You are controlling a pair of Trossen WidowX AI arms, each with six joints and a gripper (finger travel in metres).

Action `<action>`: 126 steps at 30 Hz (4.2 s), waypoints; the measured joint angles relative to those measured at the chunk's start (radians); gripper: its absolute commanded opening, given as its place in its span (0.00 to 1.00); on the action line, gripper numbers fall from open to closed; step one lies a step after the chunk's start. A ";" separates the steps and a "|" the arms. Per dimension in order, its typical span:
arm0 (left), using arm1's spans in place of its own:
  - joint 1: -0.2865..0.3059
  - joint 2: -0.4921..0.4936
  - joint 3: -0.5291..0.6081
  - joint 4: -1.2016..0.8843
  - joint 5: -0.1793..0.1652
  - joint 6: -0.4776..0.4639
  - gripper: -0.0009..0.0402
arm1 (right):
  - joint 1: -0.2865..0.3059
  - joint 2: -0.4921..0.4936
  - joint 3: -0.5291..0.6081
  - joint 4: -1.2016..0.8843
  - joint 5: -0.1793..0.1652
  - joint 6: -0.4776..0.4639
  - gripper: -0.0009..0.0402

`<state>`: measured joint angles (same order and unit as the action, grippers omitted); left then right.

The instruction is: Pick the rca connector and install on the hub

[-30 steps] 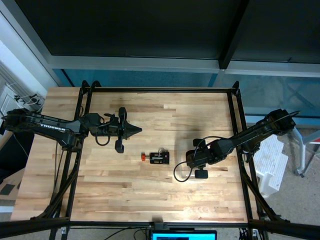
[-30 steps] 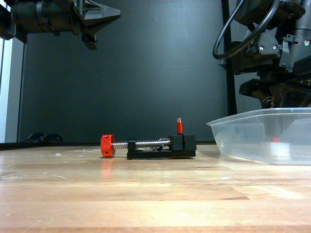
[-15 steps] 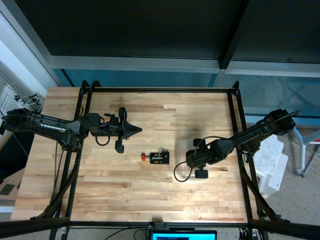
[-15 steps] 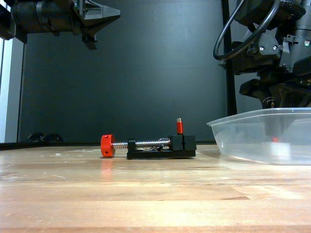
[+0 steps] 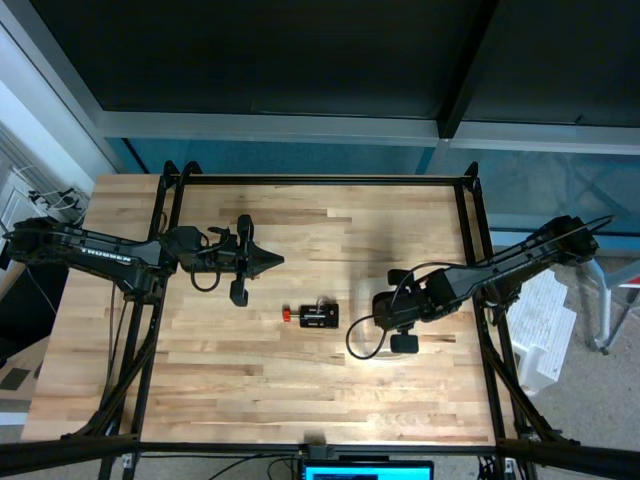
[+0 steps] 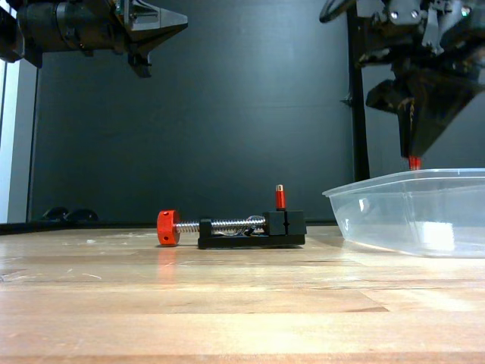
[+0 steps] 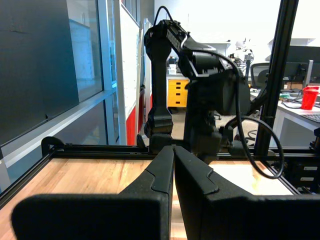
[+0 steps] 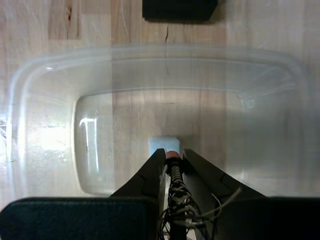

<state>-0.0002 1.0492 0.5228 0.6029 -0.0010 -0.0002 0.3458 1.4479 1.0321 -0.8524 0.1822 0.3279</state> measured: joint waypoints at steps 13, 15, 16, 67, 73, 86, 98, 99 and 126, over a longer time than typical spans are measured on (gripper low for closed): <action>0.000 0.000 0.000 0.000 0.000 0.000 0.02 | -0.043 0.014 0.072 -0.024 -0.023 0.003 0.02; 0.000 0.000 0.000 0.000 0.000 0.000 0.02 | -0.059 0.028 0.095 -0.026 -0.020 0.003 0.02; 0.000 0.000 0.000 0.000 0.000 0.000 0.02 | -0.066 0.036 0.106 -0.027 -0.020 0.002 0.02; 0.000 0.000 0.000 -0.001 0.000 0.000 0.02 | -0.149 0.427 0.461 0.036 -0.018 -0.076 0.02; 0.000 0.000 0.000 -0.001 0.000 0.000 0.02 | -0.151 0.428 0.461 0.035 -0.018 -0.082 0.02; 0.000 0.000 0.000 0.000 0.000 0.000 0.02 | -0.152 0.428 0.448 0.051 -0.018 -0.080 0.02; 0.000 0.000 0.000 0.000 0.000 0.000 0.02 | -0.152 0.428 0.447 0.053 -0.027 -0.076 0.02; 0.000 0.000 0.000 0.000 0.000 0.000 0.02 | -0.152 0.428 0.447 0.053 -0.027 -0.076 0.02; 0.000 0.000 0.000 0.000 0.000 0.000 0.02 | -0.152 0.426 0.374 0.133 -0.027 -0.076 0.02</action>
<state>-0.0002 1.0489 0.5224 0.6029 -0.0010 -0.0006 0.1940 1.8744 1.4059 -0.7197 0.1551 0.2516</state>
